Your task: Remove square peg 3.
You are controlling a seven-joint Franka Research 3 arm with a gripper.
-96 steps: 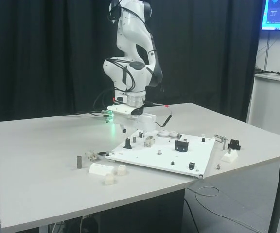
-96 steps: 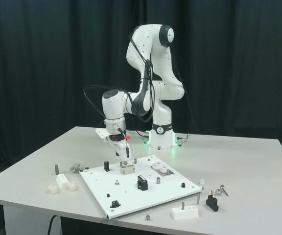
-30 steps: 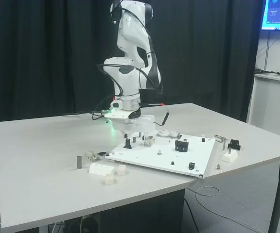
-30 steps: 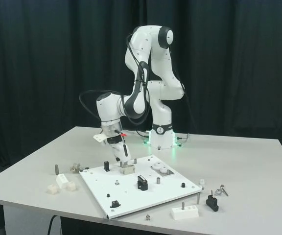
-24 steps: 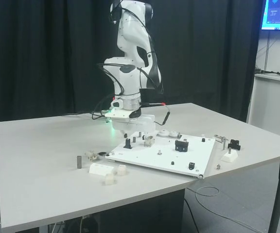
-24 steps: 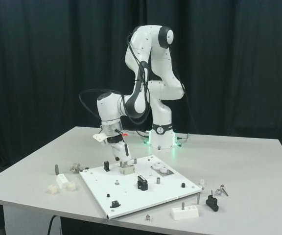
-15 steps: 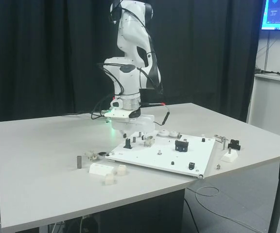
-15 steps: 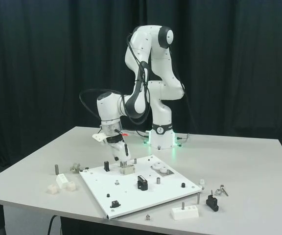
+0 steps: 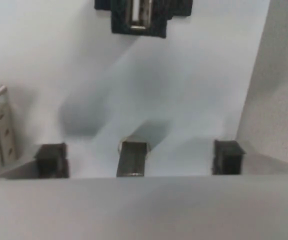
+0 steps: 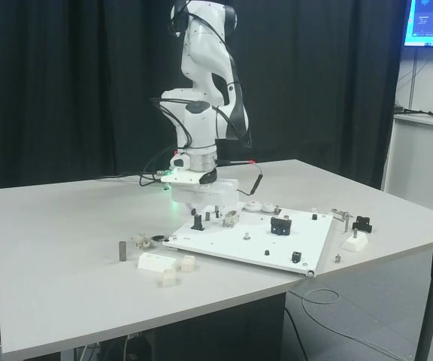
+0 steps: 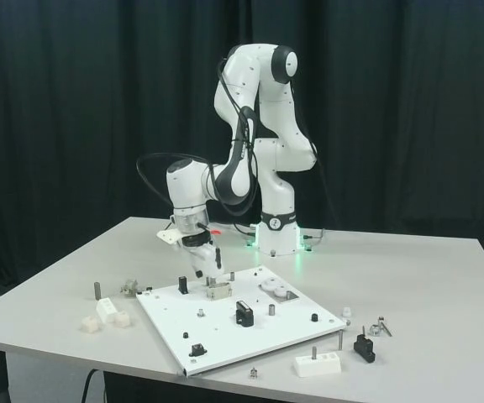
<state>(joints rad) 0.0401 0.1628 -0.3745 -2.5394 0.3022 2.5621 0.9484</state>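
Note:
The square peg (image 9: pixel 132 159) is a short dark grey post standing upright in the white board (image 9: pixel 194 90). My gripper (image 9: pixel 139 158) is open and straddles it, with a black fingertip (image 9: pixel 51 160) on one side and another at a similar gap on the other, neither touching. In the room views the gripper (image 10: pixel 201 203) (image 11: pixel 204 270) hangs low over the board's (image 10: pixel 292 233) (image 11: pixel 225 332) back corner, next to a small metal bracket (image 11: pixel 218 290). The wrist hides the peg in those views.
A black socket part (image 9: pixel 139 17) (image 10: pixel 198 222) stands on the board just beyond the peg. Other black fittings and pegs (image 11: pixel 244 314) dot the board. Loose white blocks (image 10: pixel 156 262) and a grey post (image 10: pixel 120 250) lie off its left edge, more parts (image 10: pixel 362 223) off its right.
The arm has shifted toward the board's back left corner and lowered its wrist, bringing the open fingers down on either side of the peg.

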